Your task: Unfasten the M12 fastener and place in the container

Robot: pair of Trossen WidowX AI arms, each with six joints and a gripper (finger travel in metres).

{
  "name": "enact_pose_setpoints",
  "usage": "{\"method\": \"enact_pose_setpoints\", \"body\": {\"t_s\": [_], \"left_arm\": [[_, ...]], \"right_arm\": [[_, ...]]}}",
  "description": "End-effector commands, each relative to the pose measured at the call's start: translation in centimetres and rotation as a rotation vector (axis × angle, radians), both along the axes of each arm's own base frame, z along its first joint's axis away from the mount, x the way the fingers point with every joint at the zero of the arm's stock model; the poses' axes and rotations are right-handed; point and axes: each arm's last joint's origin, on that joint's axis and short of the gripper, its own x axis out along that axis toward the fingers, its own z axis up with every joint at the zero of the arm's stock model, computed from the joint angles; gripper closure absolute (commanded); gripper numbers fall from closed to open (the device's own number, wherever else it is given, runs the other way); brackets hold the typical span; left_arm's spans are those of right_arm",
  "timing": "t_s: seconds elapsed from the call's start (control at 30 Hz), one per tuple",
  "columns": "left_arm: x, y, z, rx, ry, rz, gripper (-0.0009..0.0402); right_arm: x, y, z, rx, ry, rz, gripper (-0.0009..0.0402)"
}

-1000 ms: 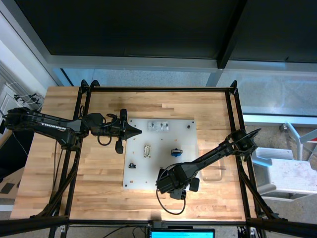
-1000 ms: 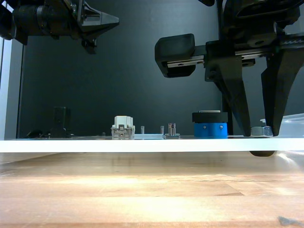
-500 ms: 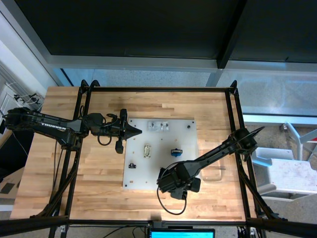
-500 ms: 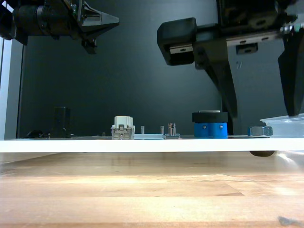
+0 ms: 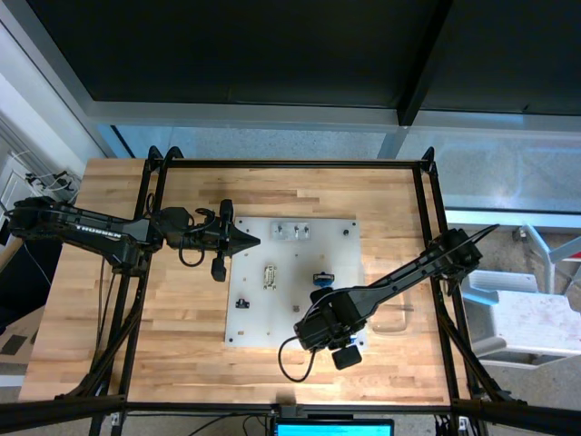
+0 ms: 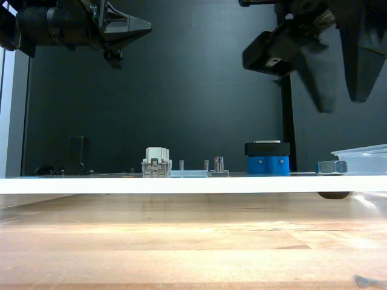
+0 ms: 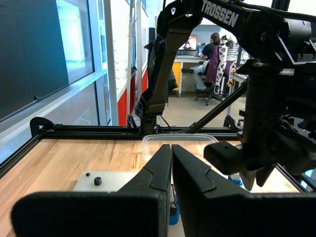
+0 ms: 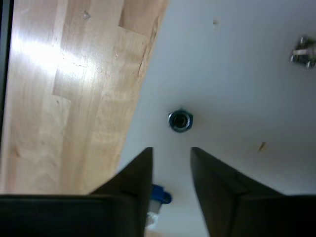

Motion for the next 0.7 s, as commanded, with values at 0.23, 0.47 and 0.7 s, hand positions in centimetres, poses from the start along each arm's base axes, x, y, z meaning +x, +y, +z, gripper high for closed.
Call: {"method": "enact_pose_setpoints", "body": {"t_s": [0.23, 0.47, 0.7], "left_arm": [[0.0, 0.0, 0.0, 0.000, 0.000, 0.000, 0.0393], [0.0, 0.0, 0.0, 0.000, 0.000, 0.000, 0.0393], [0.0, 0.0, 0.0, 0.000, 0.000, 0.000, 0.0393]], "right_arm": [[0.3, 0.3, -1.5, 0.064, -0.019, -0.227, 0.0395], [0.0, 0.7, -3.5, 0.154, -0.001, -0.286, 0.0394], [-0.2, 0.6, -4.1, 0.144, 0.005, -0.294, 0.0393]]}}
